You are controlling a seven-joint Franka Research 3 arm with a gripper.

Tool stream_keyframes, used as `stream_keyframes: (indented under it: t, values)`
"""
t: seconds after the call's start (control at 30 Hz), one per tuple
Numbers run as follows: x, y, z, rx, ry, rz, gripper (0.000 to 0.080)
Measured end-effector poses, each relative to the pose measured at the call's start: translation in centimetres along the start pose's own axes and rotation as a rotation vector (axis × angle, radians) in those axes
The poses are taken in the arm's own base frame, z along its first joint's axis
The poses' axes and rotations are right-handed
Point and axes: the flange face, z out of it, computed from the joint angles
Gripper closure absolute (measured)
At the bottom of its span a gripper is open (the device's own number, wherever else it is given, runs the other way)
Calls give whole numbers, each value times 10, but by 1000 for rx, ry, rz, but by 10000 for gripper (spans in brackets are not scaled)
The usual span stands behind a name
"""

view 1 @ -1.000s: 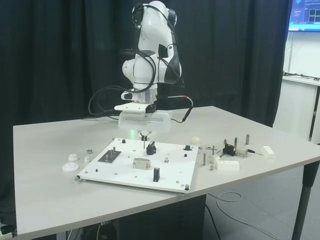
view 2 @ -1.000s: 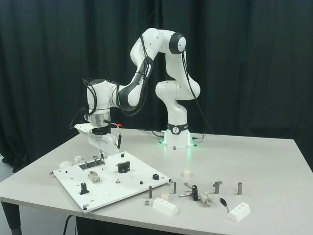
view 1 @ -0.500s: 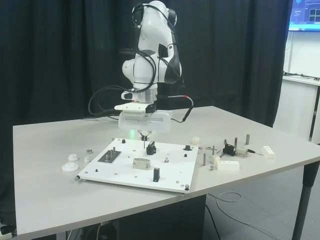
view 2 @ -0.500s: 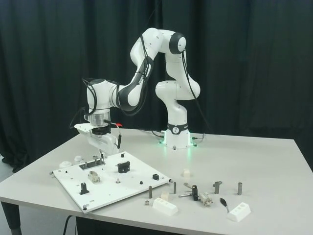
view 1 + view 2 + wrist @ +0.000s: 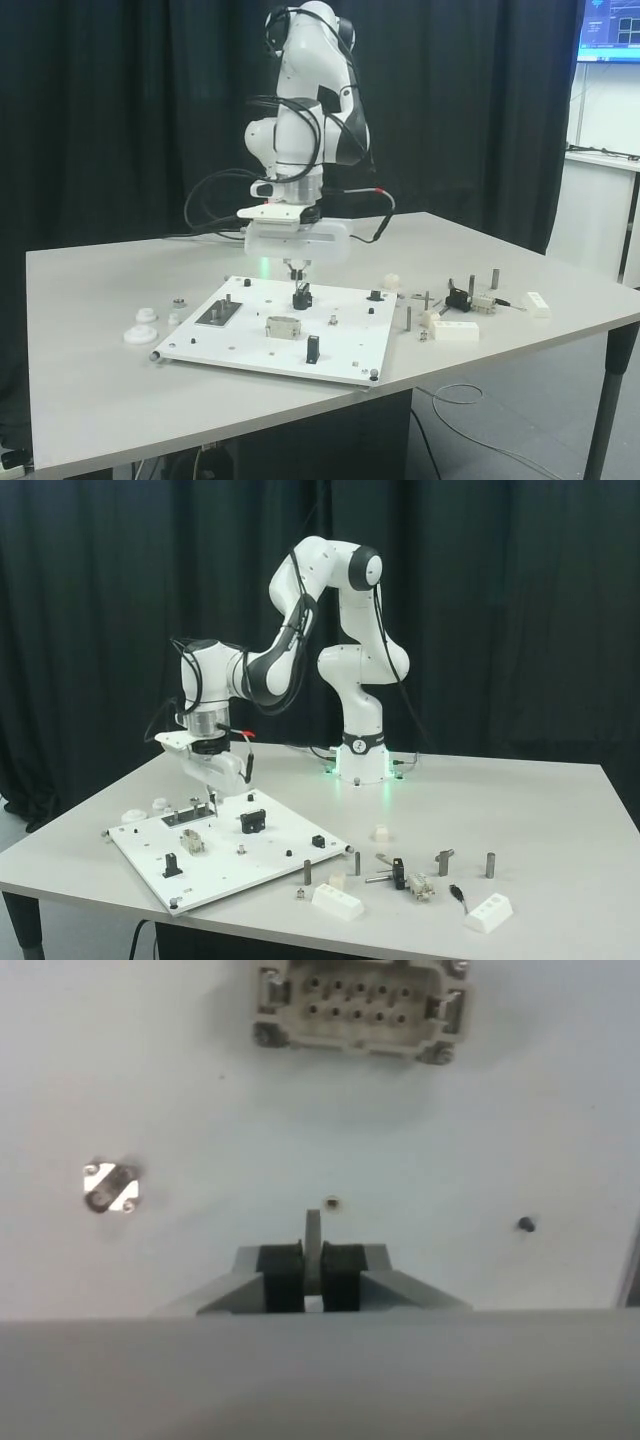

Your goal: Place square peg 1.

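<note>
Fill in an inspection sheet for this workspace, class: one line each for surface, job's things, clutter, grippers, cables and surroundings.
Surface: grey table carrying a white board.
Job's things: thin grey peg held upright above the board, near a small hole.
Clutter: multi-pin connector on the board; loose pegs and white blocks beside it.
Grippers: gripper shut on the peg.
Cables: black cables looping from the wrist.
Surroundings: black curtain; green light at the arm's base.

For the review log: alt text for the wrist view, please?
The end effector holds a thin grey square peg upright just above a white board, near a small hole. A multi-pin connector sits farther across the board.
</note>
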Motion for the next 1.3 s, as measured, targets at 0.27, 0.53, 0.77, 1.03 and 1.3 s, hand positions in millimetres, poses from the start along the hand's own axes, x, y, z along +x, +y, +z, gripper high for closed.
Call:
stream_keyframes:
  t: [0.27, 0.53, 0.77, 1.03, 1.3]
  values:
    - [-23, -19, -9, -7, -15, -10, 768]
    - [-65, -41, -20, -17, -36, 10, 768]
    - [-115, -64, -29, -11, -43, -5, 768]
    - [-177, -88, -38, 2, -43, -14, 768]
    - [-239, -107, -45, 13, -41, -21, 768]
